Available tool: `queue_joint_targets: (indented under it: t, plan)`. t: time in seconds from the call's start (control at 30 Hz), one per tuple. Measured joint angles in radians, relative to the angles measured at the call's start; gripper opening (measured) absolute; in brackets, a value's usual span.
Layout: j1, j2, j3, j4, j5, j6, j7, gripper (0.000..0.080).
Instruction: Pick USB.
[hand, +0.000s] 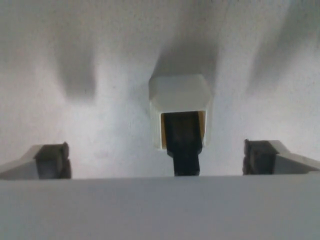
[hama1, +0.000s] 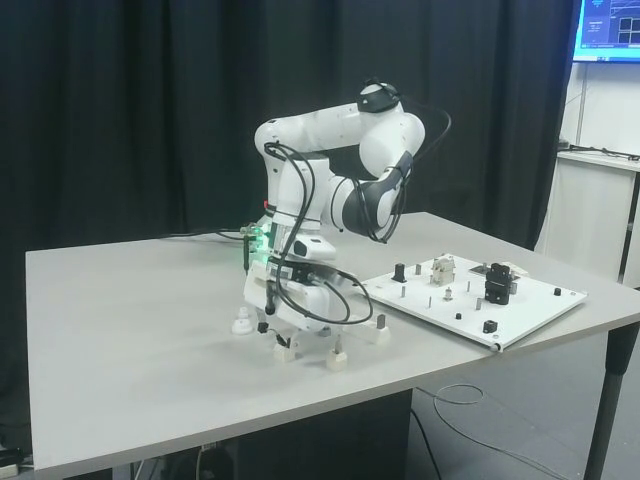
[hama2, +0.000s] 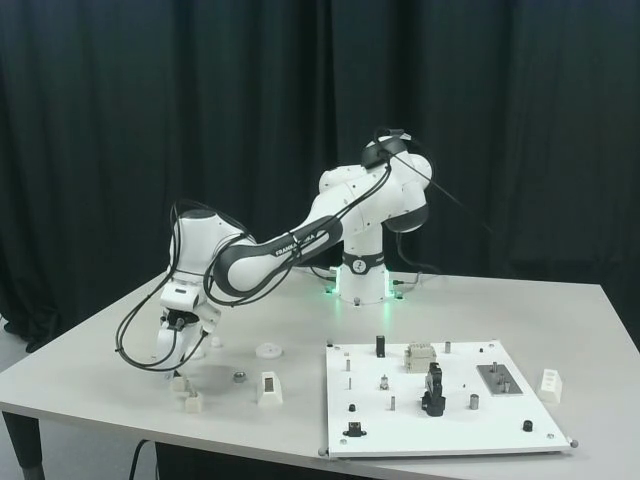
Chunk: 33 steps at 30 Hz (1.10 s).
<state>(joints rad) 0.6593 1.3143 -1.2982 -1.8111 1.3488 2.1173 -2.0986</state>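
Observation:
In the wrist view a black USB plug (hand: 184, 145) stands in a small white holder (hand: 179, 96) on the grey table. My gripper (hand: 155, 159) is open, and its two fingertips (hand: 51, 160) sit one on each side of the holder, apart from it. From the first room view the gripper (hama1: 281, 334) hangs low over the white holder (hama1: 285, 350) near the table's front edge. The second room view puts the gripper (hama2: 180, 372) just above the table at the front left, over a small white holder (hama2: 182, 385).
A white board (hama1: 530, 310) with several small black and grey parts lies on the right side of the table. Other small white holders (hama1: 338, 358) and a white round piece (hama1: 241, 324) lie close to the gripper. A white block (hama2: 269, 388) stands nearer the board.

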Motion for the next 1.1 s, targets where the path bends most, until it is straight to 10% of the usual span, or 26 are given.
queue_joint_targets:
  t: [0.2,0.27,0.43,0.47,0.7,0.73,0.8,1.1]
  plan:
    - [-0.002,0.002,0.003,0.000,0.000,0.004,0.000,0.0800]
    - [-0.002,0.003,0.003,0.000,0.000,0.007,0.000,0.0524]
    - [-0.003,0.003,0.004,-0.003,0.000,0.011,0.000,0.0524]
    - [-0.003,0.003,0.004,-0.003,0.000,0.012,0.000,0.0362]
    - [-0.003,0.003,0.004,-0.005,0.000,0.012,0.000,0.0362]
    - [-0.003,0.003,0.004,-0.005,0.000,0.012,0.000,0.0198]
    - [-0.002,0.003,0.003,-0.005,0.000,0.013,0.000,0.0141]
    - [0.012,0.003,-0.022,-0.013,-0.010,0.012,0.003,0.0141]
